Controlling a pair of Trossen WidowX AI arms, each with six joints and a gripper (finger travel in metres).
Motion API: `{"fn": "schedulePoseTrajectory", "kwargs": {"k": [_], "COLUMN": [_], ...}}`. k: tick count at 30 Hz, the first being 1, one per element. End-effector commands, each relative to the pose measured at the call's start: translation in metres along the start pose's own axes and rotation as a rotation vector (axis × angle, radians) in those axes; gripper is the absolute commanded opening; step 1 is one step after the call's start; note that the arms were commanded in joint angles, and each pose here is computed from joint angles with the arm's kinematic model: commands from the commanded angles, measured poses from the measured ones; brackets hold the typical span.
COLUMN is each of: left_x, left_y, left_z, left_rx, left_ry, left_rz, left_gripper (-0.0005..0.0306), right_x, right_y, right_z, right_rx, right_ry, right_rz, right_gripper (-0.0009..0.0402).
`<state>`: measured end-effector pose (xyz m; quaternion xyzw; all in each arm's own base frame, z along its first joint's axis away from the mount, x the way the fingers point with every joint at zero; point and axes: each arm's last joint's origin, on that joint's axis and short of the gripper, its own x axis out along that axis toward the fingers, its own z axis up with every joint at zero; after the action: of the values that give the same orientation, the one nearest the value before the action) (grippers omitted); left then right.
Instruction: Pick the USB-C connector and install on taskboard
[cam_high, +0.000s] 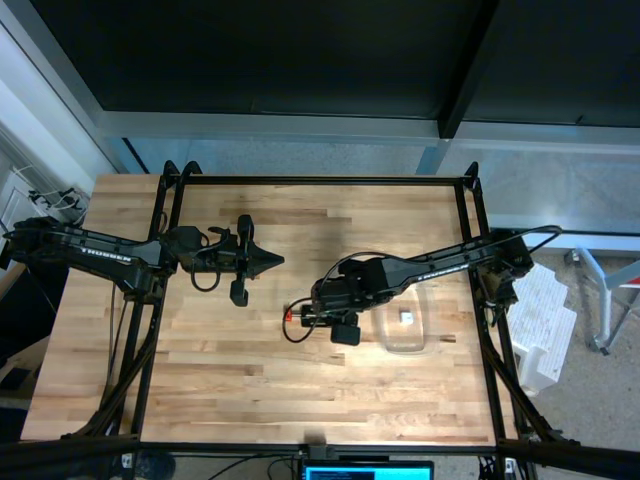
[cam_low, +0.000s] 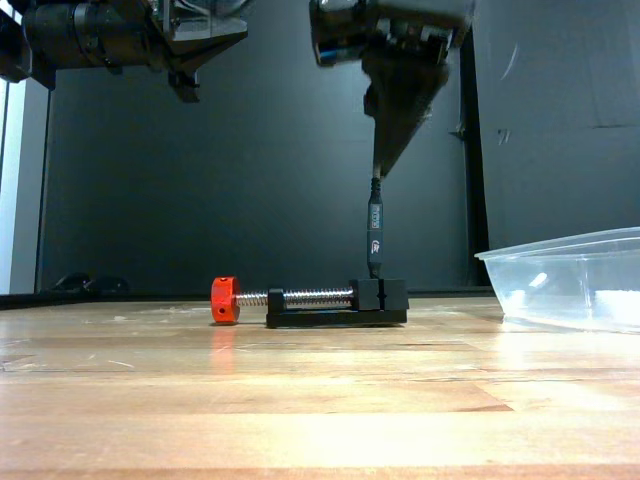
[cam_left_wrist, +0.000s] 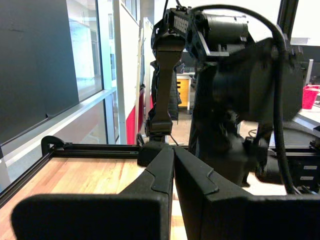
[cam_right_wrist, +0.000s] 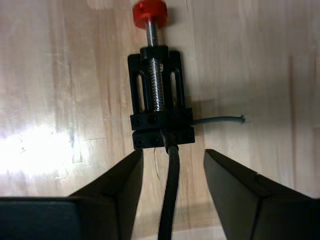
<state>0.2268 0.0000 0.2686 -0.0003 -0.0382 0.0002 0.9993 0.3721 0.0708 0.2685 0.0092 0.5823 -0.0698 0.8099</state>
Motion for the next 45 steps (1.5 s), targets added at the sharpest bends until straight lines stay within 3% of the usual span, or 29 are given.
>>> {"fn": "schedulePoseTrajectory", "kwargs": {"k": [1, 11, 19, 26, 28, 31, 33, 37, 40, 45], "left_x": [0.000, 0.000, 0.000, 0.000, 0.000, 0.000, 0.000, 0.000, 0.000, 0.000], "left_y": [0.000, 0.000, 0.000, 0.000, 0.000, 0.000, 0.000, 0.000, 0.000, 0.000], "left_z": [0.000, 0.000, 0.000, 0.000, 0.000, 0.000, 0.000, 0.000, 0.000, 0.000], "left_rx": [0.000, 0.000, 0.000, 0.000, 0.000, 0.000, 0.000, 0.000, 0.000, 0.000], "left_ry": [0.000, 0.000, 0.000, 0.000, 0.000, 0.000, 0.000, 0.000, 0.000, 0.000], "left_rz": [0.000, 0.000, 0.000, 0.000, 0.000, 0.000, 0.000, 0.000, 0.000, 0.000], "left_gripper": [0.0000, 0.0000, 0.0000, 0.0000, 0.0000, 0.0000, 0.0000, 0.0000, 0.0000, 0.0000], "right_x": [-0.015, -0.062, -0.088, -0.095, -0.096, -0.098, -0.099, -0.096, -0.092, -0.080], "right_y": [-0.003, -0.019, -0.039, -0.061, -0.069, -0.079, -0.082, -0.088, -0.088, -0.088], "right_z": [-0.002, -0.010, -0.016, -0.025, -0.030, -0.040, -0.046, -0.056, -0.062, -0.071], "right_rx": [-0.040, -0.121, -0.136, -0.150, -0.134, -0.119, -0.118, -0.110, -0.117, -0.049], "right_ry": [-0.032, -0.140, -0.228, -0.364, -0.424, -0.554, -0.655, -0.835, -0.970, -1.123], "right_rz": [0.007, 0.087, 0.075, 0.058, 0.077, 0.135, 0.159, 0.165, 0.192, 0.224], "right_gripper": [0.0199, 0.0199, 0.0158, 0.0081, 0.0048, -0.0003, 0.0005, 0.0001, 0.0001, 0.0000]}}
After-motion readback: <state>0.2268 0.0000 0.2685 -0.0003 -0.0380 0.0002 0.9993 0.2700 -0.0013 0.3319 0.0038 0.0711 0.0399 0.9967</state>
